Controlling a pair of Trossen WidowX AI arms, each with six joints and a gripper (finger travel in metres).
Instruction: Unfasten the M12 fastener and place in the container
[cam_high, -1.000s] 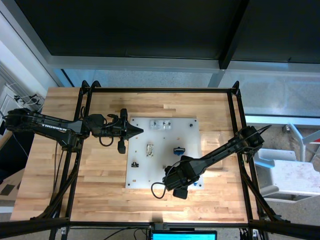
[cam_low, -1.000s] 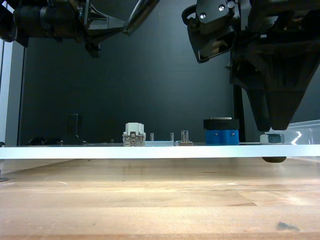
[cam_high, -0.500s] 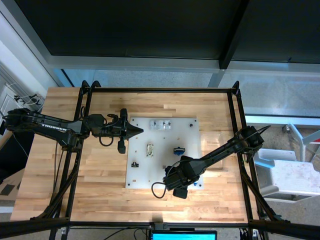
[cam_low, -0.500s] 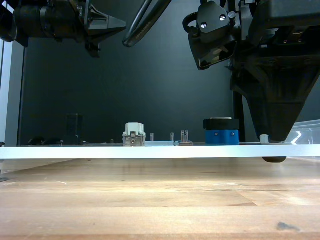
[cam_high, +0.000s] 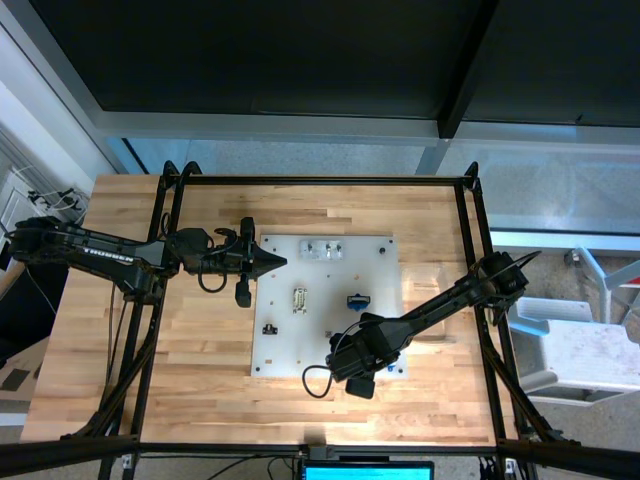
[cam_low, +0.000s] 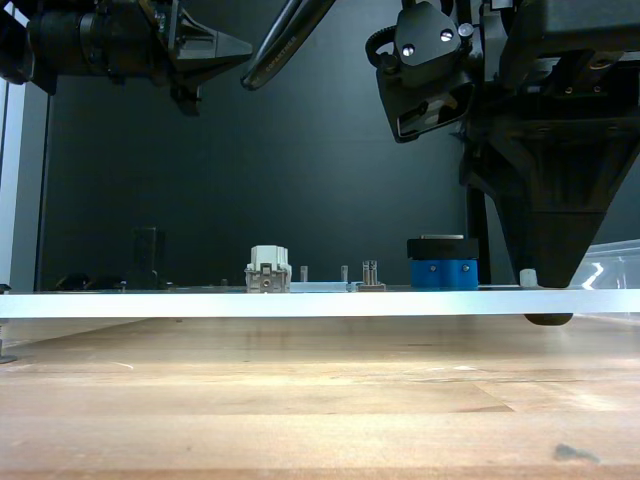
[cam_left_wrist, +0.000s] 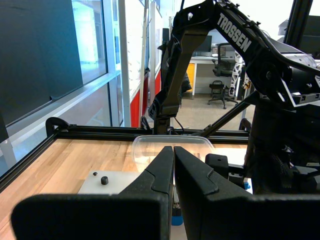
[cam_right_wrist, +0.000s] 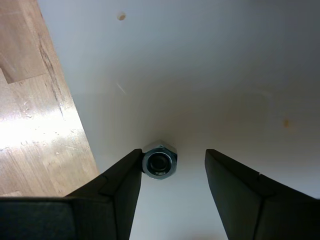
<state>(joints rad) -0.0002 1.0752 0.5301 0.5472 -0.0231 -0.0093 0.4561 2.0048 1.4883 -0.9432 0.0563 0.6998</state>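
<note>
- Black plastic fingers of the right gripper (cam_right_wrist: 172, 156) stood apart over the board, about half-wide. One finger (cam_right_wrist: 120, 185) touched a flat of the small silver hexagonal M12 nut (cam_right_wrist: 159, 162) and the other stood clear of it, so nothing was clamped yet.
- That straddle looked meant for a squeeze across opposite flats, the grip a hexagon offers for turning.
- Bright and faceted, with a dark bore, the nut sat on the smooth matte white board (cam_right_wrist: 210, 70). It was near the edge where the board meets the grained wooden table (cam_right_wrist: 30, 100). Whether that dark centre was the stud, I could not tell.
- In the low view the right gripper tapered to a blunt black tip pointing straight down at the lower right of the frame. It hid the nut except for a pale sliver. In the high view the arm covered the nut.
- Clear and round-cornered, the thin-walled plastic container (cam_low: 612, 262) lay just beyond, at the right edge of the low view. No nut showed in the part visible. I judge it sat close so the carry would be short.
- Smooth black fingers of the left gripper (cam_left_wrist: 173, 150) were pressed together with only a hairline seam between them. It hung high at the upper left of the low view, apparently parked out of the way.
</note>
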